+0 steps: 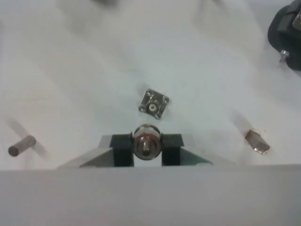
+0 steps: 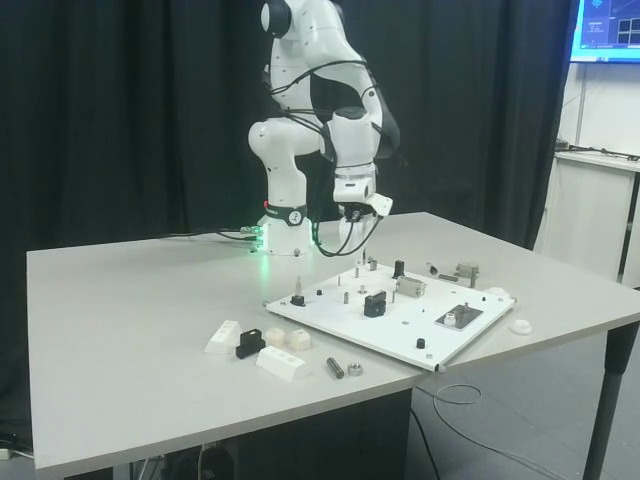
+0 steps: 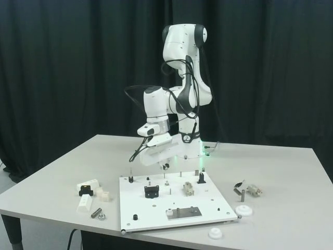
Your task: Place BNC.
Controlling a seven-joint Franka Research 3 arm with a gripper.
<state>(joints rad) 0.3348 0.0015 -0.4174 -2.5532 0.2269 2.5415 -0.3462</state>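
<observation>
In the wrist view my gripper (image 1: 147, 150) is shut on a metal BNC connector (image 1: 146, 137), which is pinched between the two black fingers (image 1: 121, 149). Just beyond it, on the white board (image 1: 84, 75), lies a square four-hole BNC socket (image 1: 154, 104). From the room views the gripper (image 2: 358, 238) (image 3: 165, 165) hangs a short way above the far part of the board (image 2: 400, 335) (image 3: 156, 213), pointing down.
On the board a metal peg (image 1: 22, 145), a small metal block (image 1: 257, 141) and a black part (image 1: 287, 23) lie around the socket. Black fixtures (image 2: 375, 303) and pegs stand on the board. Loose white blocks (image 2: 280, 360) sit beside it, and white discs (image 2: 520, 326) lie near the table edge.
</observation>
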